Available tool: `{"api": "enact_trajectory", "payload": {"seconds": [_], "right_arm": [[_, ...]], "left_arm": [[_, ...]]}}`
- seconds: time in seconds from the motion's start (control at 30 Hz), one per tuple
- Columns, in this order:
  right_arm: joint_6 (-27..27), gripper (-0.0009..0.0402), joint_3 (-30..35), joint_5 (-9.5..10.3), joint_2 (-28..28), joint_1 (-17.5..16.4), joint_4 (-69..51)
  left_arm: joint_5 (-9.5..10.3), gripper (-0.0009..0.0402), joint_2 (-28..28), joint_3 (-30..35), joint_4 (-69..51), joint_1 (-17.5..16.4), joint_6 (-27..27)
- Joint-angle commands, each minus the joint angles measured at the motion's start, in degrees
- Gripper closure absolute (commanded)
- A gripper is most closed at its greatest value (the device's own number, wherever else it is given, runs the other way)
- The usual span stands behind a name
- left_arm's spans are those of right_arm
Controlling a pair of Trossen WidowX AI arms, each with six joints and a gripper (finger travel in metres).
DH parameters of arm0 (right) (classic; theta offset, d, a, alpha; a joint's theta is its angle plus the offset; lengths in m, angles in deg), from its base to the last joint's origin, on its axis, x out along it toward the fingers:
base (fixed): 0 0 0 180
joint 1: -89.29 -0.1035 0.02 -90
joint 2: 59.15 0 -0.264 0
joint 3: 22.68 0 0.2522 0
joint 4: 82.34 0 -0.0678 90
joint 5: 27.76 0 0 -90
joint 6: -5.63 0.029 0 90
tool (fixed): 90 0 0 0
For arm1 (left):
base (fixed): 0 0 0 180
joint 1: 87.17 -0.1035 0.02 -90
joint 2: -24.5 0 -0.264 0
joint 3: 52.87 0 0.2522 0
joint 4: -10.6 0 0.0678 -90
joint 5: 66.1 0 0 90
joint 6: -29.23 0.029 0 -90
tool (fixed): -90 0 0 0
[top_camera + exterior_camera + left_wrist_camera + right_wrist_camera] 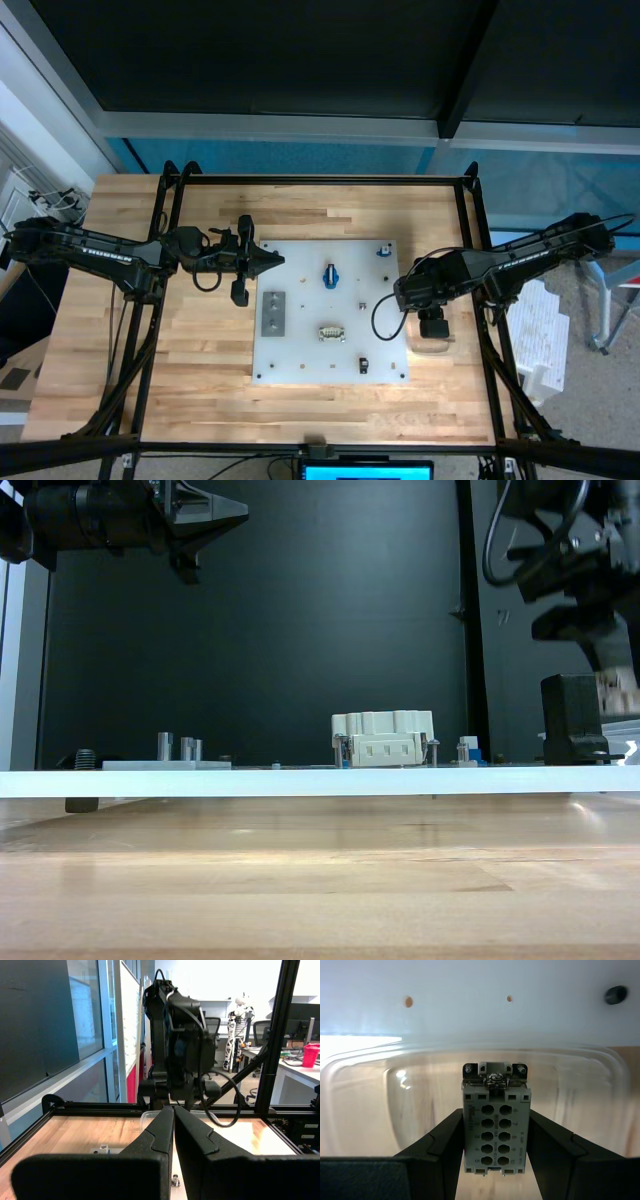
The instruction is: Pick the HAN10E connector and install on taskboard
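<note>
The HAN10E connector (495, 1125), a cream block with ten holes in its face, is held between the fingers of my right gripper (495, 1132), which is shut on it. That gripper (432, 325) hangs over a clear plastic tray (370, 1090) just off the right edge of the white taskboard (300, 355). A beige connector housing (332, 333) stands on the board near its middle and also shows in the low view (385, 738). My left gripper (173, 1110) is shut on nothing and hovers high over the board's left edge (275, 261).
On the board are a blue knob (331, 274), a grey block (273, 313) with two holes, and small black fittings (364, 364). The clear tray (432, 350) lies on the wooden table at the board's right side. Black frame rails border the table.
</note>
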Motion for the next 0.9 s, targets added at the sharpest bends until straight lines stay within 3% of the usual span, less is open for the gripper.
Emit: {"api": "enact_trajectory", "payload": {"seconds": [0.03,0.57,0.9], "right_arm": [[0.0,0.0366,3.1,-0.04,0.0,0.0,-3.0],[2.0,0.0365,5.5,0.20,-0.5,0.0,-2.6],[3.5,0.0365,18.0,0.81,-12.7,-0.2,-3.7]], "left_arm": [[0.00,0.0392,0.0,0.0,0.0,0.0,0.0],[0.00,0.0392,0.0,0.0,0.0,0.0,0.0],[0.00,0.0392,0.0,0.0,0.0,0.0,0.0]]}}
